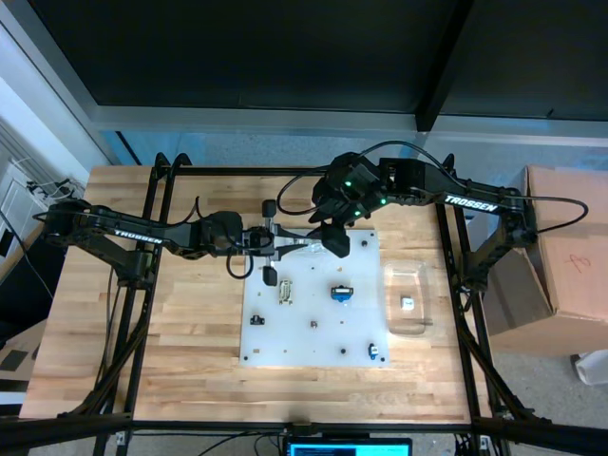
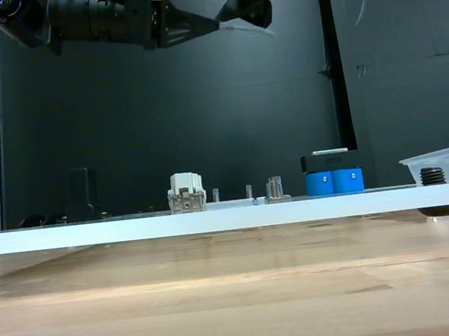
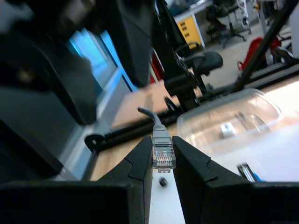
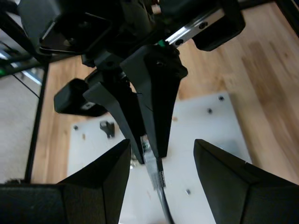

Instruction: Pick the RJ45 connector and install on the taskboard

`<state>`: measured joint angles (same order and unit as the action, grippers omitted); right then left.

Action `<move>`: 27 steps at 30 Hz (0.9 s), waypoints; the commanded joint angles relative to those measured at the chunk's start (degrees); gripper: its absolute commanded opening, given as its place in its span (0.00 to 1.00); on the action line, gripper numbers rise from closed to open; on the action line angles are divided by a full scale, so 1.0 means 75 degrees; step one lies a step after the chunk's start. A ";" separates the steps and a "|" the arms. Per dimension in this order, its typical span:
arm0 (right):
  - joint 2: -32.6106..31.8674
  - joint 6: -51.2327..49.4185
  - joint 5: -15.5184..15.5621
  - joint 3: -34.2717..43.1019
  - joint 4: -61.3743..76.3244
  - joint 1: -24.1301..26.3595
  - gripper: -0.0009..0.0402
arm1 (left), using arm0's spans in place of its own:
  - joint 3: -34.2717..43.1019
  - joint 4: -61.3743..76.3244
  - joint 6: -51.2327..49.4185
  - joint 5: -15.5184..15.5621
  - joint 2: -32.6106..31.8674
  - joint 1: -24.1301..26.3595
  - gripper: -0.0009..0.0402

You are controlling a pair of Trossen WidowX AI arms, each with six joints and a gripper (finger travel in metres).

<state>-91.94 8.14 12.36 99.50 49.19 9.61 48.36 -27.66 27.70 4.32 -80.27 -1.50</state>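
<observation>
A pale wooden desk (image 1: 142, 332) stands inside a black frame (image 1: 126, 313), with a dark wall behind it. The left pincer (image 1: 282, 241) reaches in from the left, high above the far edge of the white taskboard (image 1: 313, 351). It is clamped on the RJ45 connector (image 3: 163, 155), which is held clear of the board with its grey cable (image 3: 156, 122) trailing away. On the board below sit a white socket block (image 2: 186, 194) and, further right, a blue fixture (image 2: 334, 179). The right pincer (image 4: 161, 142) faces the left one at the same height, its fingers (image 4: 224, 182) spread wide to either side of the cable and touching nothing. Right of the board lies a clear tray (image 1: 391, 302) with a small white piece (image 1: 407, 303) inside. A cardboard box (image 1: 565, 256) sits beyond the desk's right edge.
</observation>
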 commanded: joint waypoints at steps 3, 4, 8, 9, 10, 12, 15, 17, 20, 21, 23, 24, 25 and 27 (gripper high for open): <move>0.0650 0.0691 0.0650 -0.1378 -0.1749 0.0119 0.47 | 0.0003 -0.0280 0.0274 0.0000 0.0003 0.0003 0.02; 0.0769 0.0833 0.0664 -0.1629 -0.2043 0.0143 0.47 | 0.0003 -0.0323 0.0294 0.0006 0.0003 0.0003 0.02; 0.1224 0.1521 0.0962 -0.2634 -0.3296 0.0286 0.47 | 0.0003 -0.0481 0.0525 0.0210 0.0003 0.0017 0.02; 0.1335 0.1714 0.1023 -0.2876 -0.3573 0.0323 0.47 | 0.0003 -0.0522 0.0571 0.0236 0.0003 0.0017 0.02; 0.1454 0.1853 0.1087 -0.3118 -0.3786 0.0367 0.47 | 0.0003 -0.0557 0.0612 0.0239 0.0003 0.0017 0.02; 0.1632 0.2145 0.1134 -0.3561 -0.4194 0.0446 0.47 | 0.0003 -0.0589 0.0641 0.0251 0.0003 0.0017 0.02; 0.1830 0.2515 0.1183 -0.4095 -0.4715 0.0498 0.47 | 0.0003 -0.0589 0.0787 0.0347 0.0003 0.0017 0.02; 0.1877 0.2716 0.1209 -0.4307 -0.4978 0.0501 0.47 | 0.0003 -0.0586 0.0799 0.0353 0.0003 0.0017 0.02; 0.1909 0.3214 0.1539 -0.4628 -0.5764 0.0504 0.47 | 0.0003 -0.0600 0.0851 0.0431 0.0003 0.0015 0.02; 0.1920 0.3334 0.1582 -0.4718 -0.6024 0.0504 0.47 | 0.0003 -0.0615 0.0868 0.0472 0.0003 0.0015 0.02; 0.1920 0.3471 0.1568 -0.4779 -0.6245 0.0504 0.46 | 0.0003 -0.0641 0.0898 0.0490 0.0003 0.0017 0.02; 0.1920 0.3488 0.1565 -0.4779 -0.6245 0.0504 0.45 | 0.0003 -0.0653 0.0901 0.0507 0.0003 0.0017 0.02; 0.1920 0.3497 0.1565 -0.4785 -0.6242 0.0504 0.44 | 0.0003 -0.0676 0.0903 0.0545 0.0003 0.0017 0.02; 0.1920 0.3617 0.1547 -0.4809 -0.6254 0.0507 0.42 | 0.0003 -0.0720 0.0918 0.0697 0.0003 0.0017 0.02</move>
<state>-77.49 34.61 24.25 63.55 2.24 13.41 48.36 -32.86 34.57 8.88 -80.25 -1.37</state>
